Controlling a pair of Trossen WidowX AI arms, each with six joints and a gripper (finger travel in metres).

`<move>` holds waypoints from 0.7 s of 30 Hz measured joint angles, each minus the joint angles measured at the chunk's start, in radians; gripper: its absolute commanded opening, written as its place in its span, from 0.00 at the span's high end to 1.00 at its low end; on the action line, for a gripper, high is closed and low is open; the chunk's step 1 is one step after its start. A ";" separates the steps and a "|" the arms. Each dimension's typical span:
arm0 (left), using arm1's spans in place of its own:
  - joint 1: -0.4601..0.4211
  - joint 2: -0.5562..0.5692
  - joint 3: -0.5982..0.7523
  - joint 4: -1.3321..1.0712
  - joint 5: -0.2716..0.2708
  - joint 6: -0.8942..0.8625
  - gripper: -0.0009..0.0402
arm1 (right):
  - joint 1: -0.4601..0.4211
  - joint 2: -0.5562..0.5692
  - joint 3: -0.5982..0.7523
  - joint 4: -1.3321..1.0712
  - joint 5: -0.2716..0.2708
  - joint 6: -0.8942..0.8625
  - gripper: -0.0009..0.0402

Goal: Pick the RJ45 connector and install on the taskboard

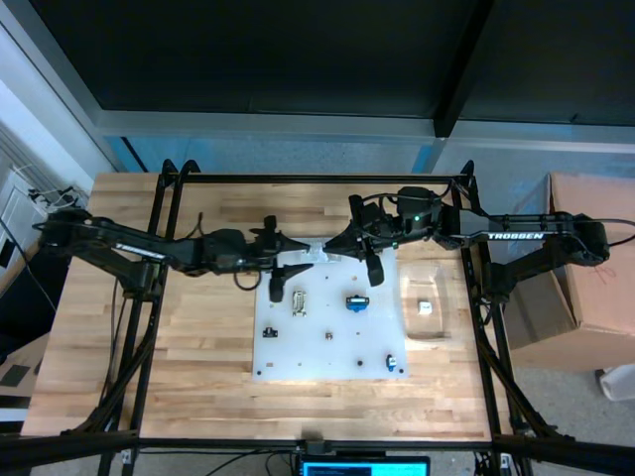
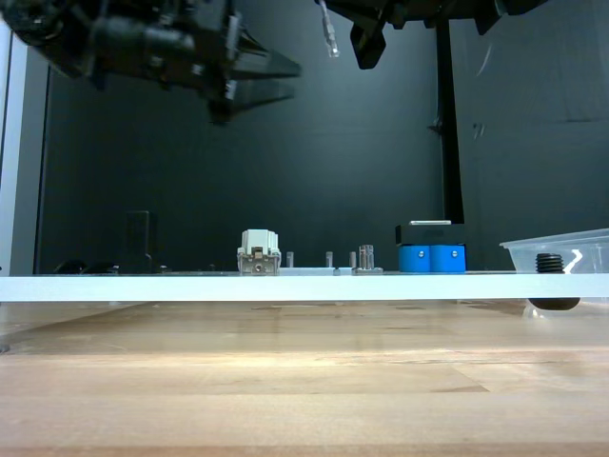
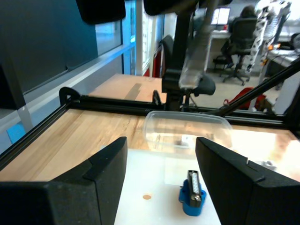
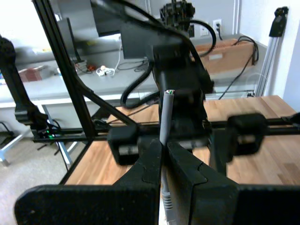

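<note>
Tabletop (image 1: 198, 347) of pale wood carries a white task board (image 1: 327, 342) in the middle. On the board stand a blue connector block (image 1: 357, 303), a grey multi-pin socket (image 1: 299, 302) and a small blue part (image 1: 392, 364) near the front edge. Just beside the board's right edge lies a clear plastic tray (image 1: 437, 327) with a small white piece (image 1: 426, 307) in it. A cardboard box (image 1: 595, 268) stands beyond the tabletop on the right.

The left gripper (image 1: 303, 255) hangs above the far left part of the board and points toward the right arm. Its jaws stand wide apart with nothing between them. The right gripper (image 1: 352, 253) hangs above the far edge of the board, facing the left one. The two are near but apart.

The right jaws are closed on the grey cable stub of the RJ45 connector (image 2: 328, 29). The connector is held high in the air, clear of any seat, and nothing stands between it and the board below. Its long axis is nearly upright, a little tilted. The clear plug end (image 3: 194, 63) points down toward the board and the cut cable end (image 4: 169, 93) points up.
</note>
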 measured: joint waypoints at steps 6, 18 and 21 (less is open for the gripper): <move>0.007 0.093 0.102 0.001 0.005 0.000 0.50 | 0.000 0.000 0.000 -0.002 0.008 0.000 0.98; 0.006 0.117 0.174 0.001 0.073 0.000 0.66 | -0.001 0.000 -0.001 -0.010 0.032 -0.023 0.98; 0.006 0.117 0.174 0.001 0.073 0.000 0.71 | -0.001 0.000 -0.001 -0.010 0.038 -0.024 0.98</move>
